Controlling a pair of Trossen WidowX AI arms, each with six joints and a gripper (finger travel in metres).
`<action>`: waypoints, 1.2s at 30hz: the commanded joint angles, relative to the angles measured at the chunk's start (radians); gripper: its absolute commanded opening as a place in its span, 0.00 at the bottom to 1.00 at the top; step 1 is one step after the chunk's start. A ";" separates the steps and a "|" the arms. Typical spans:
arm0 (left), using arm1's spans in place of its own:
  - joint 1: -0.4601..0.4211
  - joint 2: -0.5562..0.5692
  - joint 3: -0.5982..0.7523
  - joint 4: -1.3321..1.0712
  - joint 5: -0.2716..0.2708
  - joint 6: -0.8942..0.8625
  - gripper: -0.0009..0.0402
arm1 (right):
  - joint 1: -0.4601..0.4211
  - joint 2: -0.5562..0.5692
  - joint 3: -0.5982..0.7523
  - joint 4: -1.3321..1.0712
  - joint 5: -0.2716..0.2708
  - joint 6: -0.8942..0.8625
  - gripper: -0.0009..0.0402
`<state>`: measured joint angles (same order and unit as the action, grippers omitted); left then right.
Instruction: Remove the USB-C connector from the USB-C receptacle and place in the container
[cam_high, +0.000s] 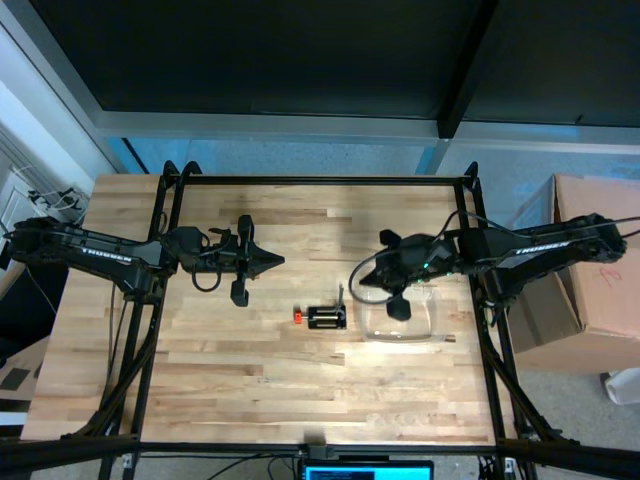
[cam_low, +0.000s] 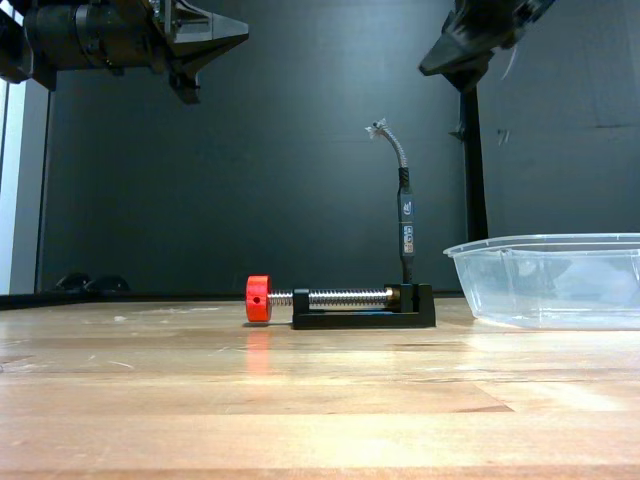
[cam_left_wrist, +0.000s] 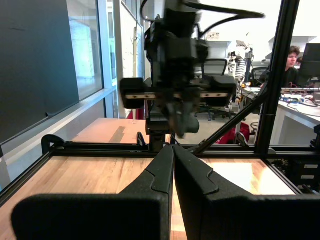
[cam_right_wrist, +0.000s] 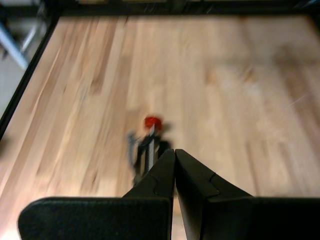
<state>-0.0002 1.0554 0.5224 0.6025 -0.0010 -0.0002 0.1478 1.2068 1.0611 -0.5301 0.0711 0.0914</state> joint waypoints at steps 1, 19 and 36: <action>0.000 0.000 0.000 0.000 0.000 0.000 0.02 | 0.033 0.071 0.098 -0.123 -0.001 0.014 0.02; 0.000 0.000 0.000 0.000 0.000 0.000 0.02 | 0.053 0.437 0.570 -0.571 -0.003 0.109 0.02; 0.000 0.000 0.000 0.000 0.000 0.000 0.02 | 0.080 0.589 0.675 -0.632 -0.073 0.111 0.02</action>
<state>-0.0002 1.0554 0.5228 0.6025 -0.0010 -0.0002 0.2276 1.7897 1.7378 -1.1633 -0.0032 0.2020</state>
